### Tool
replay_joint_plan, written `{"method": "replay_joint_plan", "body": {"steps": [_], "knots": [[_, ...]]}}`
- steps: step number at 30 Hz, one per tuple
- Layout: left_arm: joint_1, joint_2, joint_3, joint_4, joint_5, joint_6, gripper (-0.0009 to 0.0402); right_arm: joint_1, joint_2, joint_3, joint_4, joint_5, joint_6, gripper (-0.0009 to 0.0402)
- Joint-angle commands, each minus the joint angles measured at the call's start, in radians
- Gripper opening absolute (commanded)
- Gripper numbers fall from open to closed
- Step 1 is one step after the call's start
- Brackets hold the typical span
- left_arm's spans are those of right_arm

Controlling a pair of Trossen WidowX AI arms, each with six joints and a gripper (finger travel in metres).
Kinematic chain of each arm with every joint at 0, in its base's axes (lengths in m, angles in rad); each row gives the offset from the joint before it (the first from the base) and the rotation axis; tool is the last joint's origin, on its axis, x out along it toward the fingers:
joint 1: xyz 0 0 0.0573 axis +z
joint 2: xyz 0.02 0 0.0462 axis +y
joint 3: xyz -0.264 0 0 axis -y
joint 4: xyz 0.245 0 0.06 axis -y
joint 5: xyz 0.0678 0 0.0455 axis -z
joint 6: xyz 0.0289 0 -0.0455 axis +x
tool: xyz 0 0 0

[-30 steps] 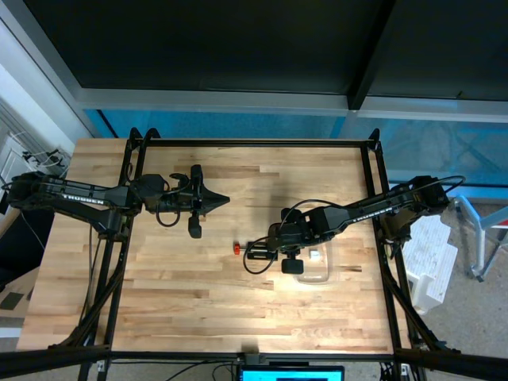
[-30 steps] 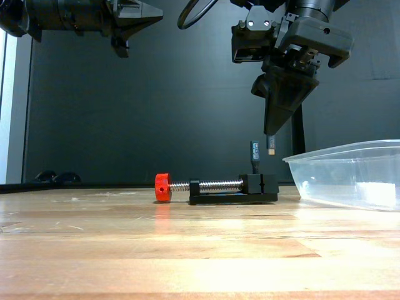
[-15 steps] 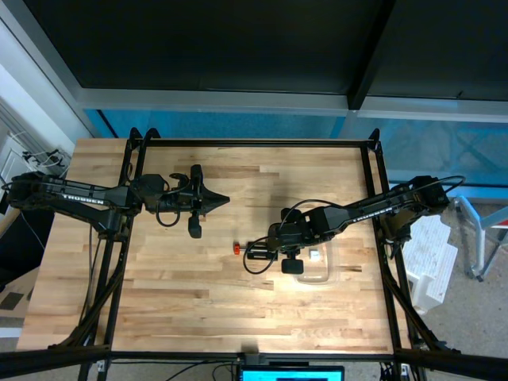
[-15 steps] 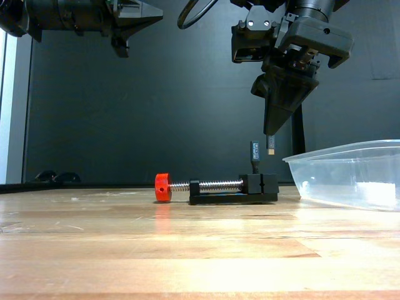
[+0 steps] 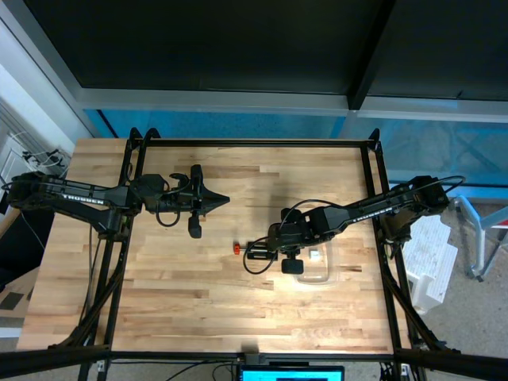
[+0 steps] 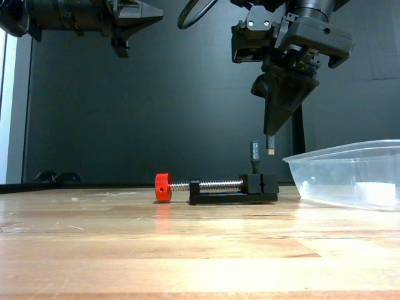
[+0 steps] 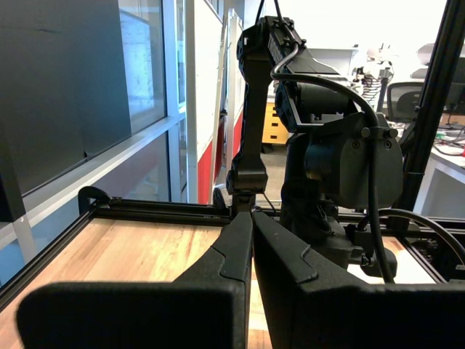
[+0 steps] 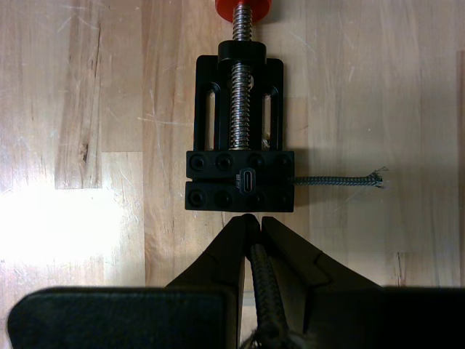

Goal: Pick the usb-c connector and install on the hub

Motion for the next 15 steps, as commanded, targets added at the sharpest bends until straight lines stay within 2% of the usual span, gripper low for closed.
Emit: {"method": "replay_joint_plan", "body": {"steps": [1, 15], "knots": [[0.000, 0.000, 0.000, 0.000, 0.000, 0.000, 0.0000, 0.000, 0.000, 0.001, 0.000, 0.000, 0.001, 0.0000], [0.000, 0.000, 0.000, 0.000, 0.000, 0.000, 0.0000, 0.000, -0.001, 0.002, 0.000, 0.000, -0.008, 0.0000]]}}
